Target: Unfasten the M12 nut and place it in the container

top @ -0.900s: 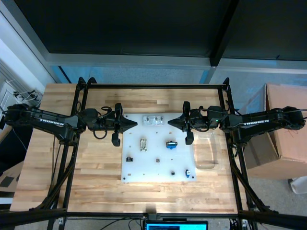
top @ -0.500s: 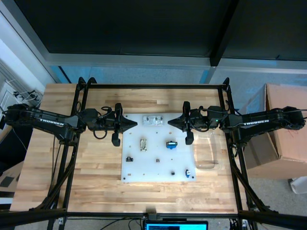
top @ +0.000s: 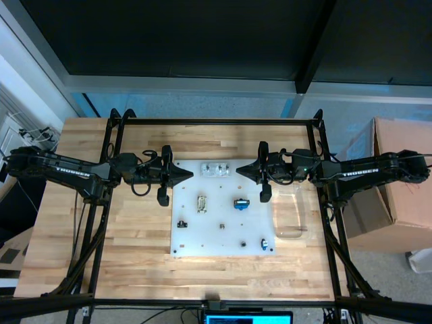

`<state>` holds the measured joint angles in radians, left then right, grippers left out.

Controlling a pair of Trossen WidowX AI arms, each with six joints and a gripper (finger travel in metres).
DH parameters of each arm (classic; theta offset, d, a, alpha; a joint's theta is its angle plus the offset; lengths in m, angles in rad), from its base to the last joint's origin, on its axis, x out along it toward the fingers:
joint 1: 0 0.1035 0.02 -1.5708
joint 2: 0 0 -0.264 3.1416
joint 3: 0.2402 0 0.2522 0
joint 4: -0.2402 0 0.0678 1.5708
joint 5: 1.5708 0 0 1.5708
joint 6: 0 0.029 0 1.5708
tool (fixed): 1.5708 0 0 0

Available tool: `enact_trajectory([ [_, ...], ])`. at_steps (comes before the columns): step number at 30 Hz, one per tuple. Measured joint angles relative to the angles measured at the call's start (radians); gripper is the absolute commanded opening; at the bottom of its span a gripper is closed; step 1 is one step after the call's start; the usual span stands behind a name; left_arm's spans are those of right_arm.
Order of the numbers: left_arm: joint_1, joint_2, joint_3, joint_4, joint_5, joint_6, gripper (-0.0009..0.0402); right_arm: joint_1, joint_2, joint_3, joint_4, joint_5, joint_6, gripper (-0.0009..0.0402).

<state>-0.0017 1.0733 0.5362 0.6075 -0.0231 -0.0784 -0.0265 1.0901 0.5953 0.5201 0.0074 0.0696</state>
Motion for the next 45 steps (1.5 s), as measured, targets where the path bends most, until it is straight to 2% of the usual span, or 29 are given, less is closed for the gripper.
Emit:
enact_trajectory([
  [7,0.000,0.000,0.000,0.000,0.000,0.000,0.0000,0.006,0.000,0.018,-0.044,-0.028,0.014,0.0000],
  [14,0.000,0.000,0.000,0.000,0.000,0.000,0.0000,0.079,0.030,0.190,-0.497,-0.024,0.039,0.0000],
  [16,0.000,0.000,0.000,0.000,0.000,0.000,0.0000,0.109,0.053,0.245,-0.620,0.002,0.060,0.0000],
  [18,0.000,0.000,0.000,0.000,0.000,0.000,0.0000,0.146,0.082,0.300,-0.738,0.032,0.073,0.0000],
  [28,0.000,0.000,0.000,-0.005,0.000,0.000,0.0000,0.289,0.272,0.578,-1.195,0.050,0.212,0.0000],
  [36,0.000,0.000,0.000,-0.005,0.000,0.000,0.0000,0.374,0.451,0.802,-1.507,0.041,0.322,0.0000],
  [41,0.000,0.000,0.000,-0.005,0.000,0.000,0.0000,0.407,0.550,0.916,-1.632,-0.006,0.412,0.0000],
  [45,0.000,0.000,0.000,-0.005,0.000,0.000,0.0000,0.421,0.607,0.978,-1.703,-0.013,0.523,0.0000],
])
